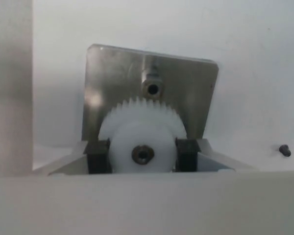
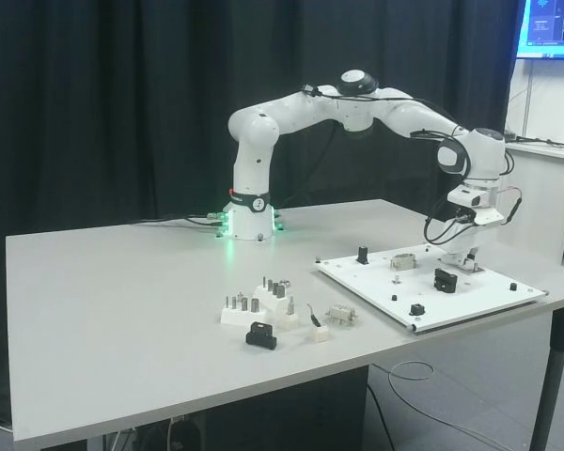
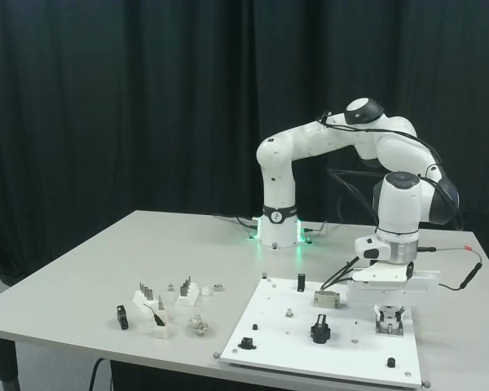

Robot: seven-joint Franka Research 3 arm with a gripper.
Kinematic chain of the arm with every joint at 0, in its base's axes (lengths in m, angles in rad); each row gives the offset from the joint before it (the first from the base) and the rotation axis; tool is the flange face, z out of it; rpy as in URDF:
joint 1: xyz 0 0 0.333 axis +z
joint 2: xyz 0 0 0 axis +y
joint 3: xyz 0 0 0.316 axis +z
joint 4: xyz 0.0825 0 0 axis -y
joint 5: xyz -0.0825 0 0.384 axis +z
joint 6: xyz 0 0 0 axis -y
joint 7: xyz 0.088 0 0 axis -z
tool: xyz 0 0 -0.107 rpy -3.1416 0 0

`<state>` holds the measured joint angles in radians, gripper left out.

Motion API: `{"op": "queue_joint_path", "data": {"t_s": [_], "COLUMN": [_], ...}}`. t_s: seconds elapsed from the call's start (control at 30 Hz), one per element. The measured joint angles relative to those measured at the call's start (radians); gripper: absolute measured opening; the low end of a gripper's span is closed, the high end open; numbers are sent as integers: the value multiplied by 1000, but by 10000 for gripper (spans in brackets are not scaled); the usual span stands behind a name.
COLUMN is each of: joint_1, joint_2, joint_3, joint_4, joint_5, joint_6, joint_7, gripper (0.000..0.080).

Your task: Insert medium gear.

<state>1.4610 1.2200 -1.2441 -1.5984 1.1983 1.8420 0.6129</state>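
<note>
A white medium gear with a dark metal hub sits between my black fingertips, and my gripper is shut on it. Just past the gear stands a grey metal plate with an upright metal peg; gear and peg are apart. In the room views my gripper hangs low over the right part of the white board, above the small metal plate. The first room view shows the gripper near the board's far right side.
On the white board stand black fixtures, a grey metal part and a small black screw. Off the board, at the table's front, lie white holders with pegs, a black clip and a connector.
</note>
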Motion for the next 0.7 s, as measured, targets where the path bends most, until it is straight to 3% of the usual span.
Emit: {"op": "queue_joint_path", "data": {"t_s": [0.4,0.43,0.7], "joint_1": [-11,-12,-26], "joint_2": [0,-1,-17], "joint_3": [-8,-10,-34], "joint_4": [4,6,24], "joint_5": [-2,-3,-7], "joint_6": [-28,-31,-74], "joint_7": [58,64,98], "gripper": [310,746,746]}}
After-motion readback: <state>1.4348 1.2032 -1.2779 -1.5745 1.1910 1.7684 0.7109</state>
